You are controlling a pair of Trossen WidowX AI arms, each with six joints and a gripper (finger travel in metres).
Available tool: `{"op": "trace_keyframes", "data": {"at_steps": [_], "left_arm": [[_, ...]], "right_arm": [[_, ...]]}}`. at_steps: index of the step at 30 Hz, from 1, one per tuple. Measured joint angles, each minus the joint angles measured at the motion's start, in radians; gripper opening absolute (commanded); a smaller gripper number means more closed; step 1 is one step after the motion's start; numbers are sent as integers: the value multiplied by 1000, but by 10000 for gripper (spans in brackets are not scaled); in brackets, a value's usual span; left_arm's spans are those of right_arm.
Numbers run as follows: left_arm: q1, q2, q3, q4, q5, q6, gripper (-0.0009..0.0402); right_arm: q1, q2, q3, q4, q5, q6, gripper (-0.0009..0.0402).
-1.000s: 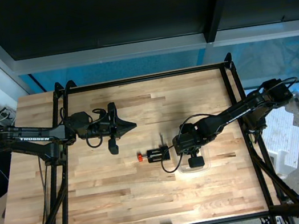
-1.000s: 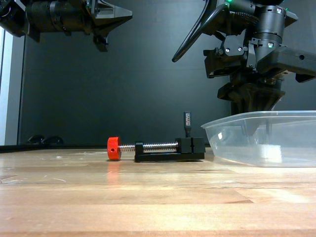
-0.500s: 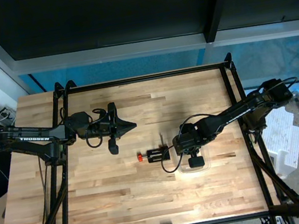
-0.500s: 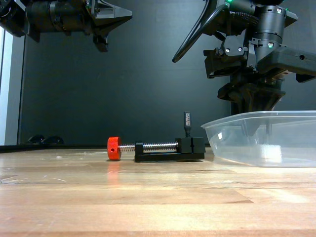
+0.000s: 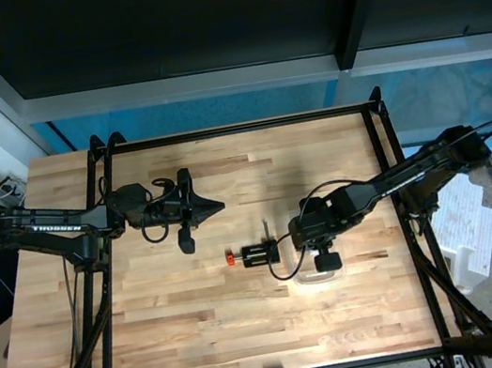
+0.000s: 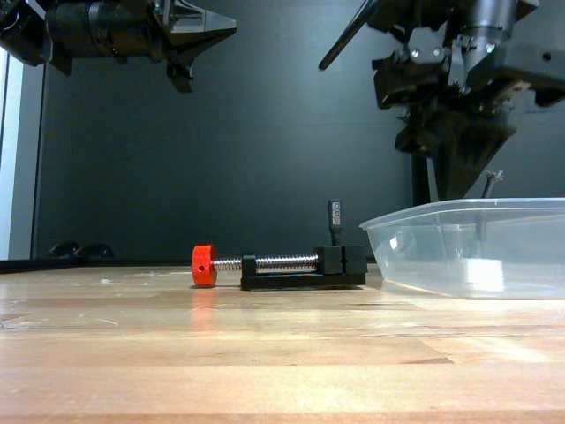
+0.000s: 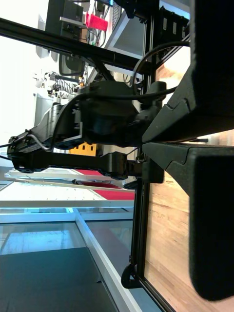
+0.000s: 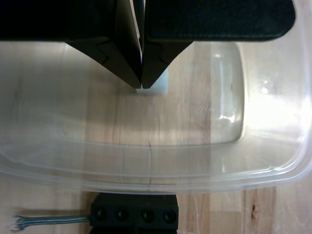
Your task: Pick the usb-c connector and install on the hub
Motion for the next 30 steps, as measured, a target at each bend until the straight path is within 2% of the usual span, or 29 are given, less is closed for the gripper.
{"op": "trace_keyframes", "data": {"at_steps": [7, 15, 18, 25, 30], "left_arm": [[0, 0, 0, 0, 0, 0, 0], [0, 0, 0, 0, 0, 0, 0], [0, 0, 0, 0, 0, 0, 0], [0, 0, 0, 0, 0, 0, 0], [0, 0, 0, 0, 0, 0, 0]], "right_arm": [[0, -79, 1, -44, 0, 15, 0], [3, -101, 1, -81, -16, 17, 8], [5, -102, 1, -81, -33, 16, 39], [16, -102, 1, -81, -37, 12, 152], [22, -102, -15, -80, -26, 13, 194]]}}
